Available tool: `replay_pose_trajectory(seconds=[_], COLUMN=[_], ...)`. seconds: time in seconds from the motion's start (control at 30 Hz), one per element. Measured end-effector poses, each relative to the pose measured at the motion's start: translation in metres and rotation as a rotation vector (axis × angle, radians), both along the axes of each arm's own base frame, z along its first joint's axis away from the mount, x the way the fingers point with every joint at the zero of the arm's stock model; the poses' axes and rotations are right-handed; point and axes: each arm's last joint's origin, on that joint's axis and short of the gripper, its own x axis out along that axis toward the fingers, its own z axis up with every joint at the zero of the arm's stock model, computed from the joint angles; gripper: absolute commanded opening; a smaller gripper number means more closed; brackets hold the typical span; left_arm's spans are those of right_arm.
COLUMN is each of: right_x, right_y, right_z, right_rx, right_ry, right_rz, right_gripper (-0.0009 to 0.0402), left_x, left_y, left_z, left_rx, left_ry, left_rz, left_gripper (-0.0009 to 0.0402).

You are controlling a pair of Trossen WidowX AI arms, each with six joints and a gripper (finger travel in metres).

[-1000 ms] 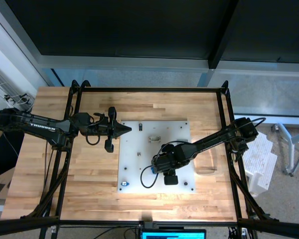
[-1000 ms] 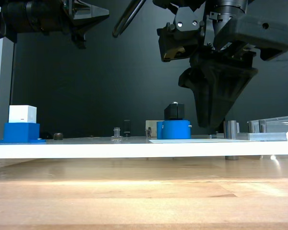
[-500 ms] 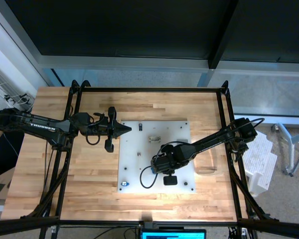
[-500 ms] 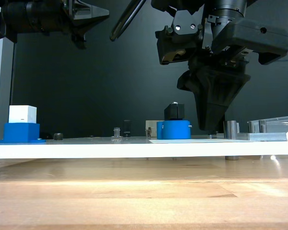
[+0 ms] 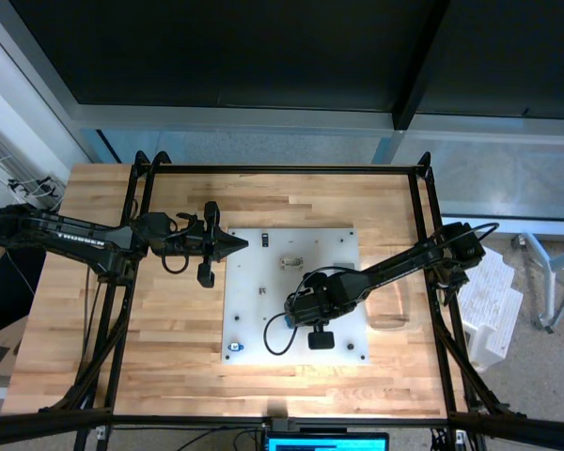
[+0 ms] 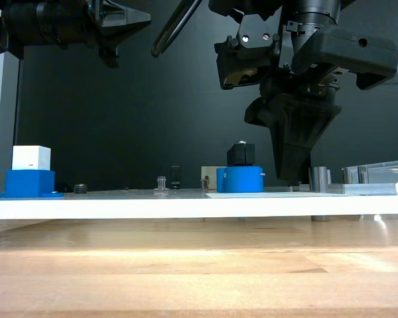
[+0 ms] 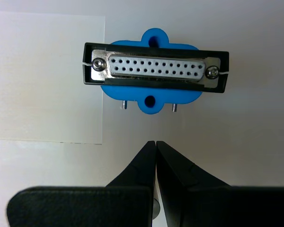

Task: Remove the 16mm cylinder and place in the container

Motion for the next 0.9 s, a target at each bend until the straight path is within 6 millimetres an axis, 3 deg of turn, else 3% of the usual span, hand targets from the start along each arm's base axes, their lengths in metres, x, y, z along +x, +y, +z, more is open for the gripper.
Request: replay_pose_trajectory(seconds=[0.5,0.9], right_x=[0.000,-0.006], right_y=[0.000,-0.002], right_z=[0.001,0.016], right_rx=[-0.007,-0.008], right_ry=[-0.003,-0.025], right_rz=[0.000,0.021], right_gripper=[0.0000,0.0000], left_x=[0.000,0.000], left_y=[0.000,0.000], left_z=[0.000,0.000], left_rx=[0.000,0.000], left_ry=[-0.001,-0.001], left_rz=[0.000,0.000], left_gripper=[0.0000,0.0000])
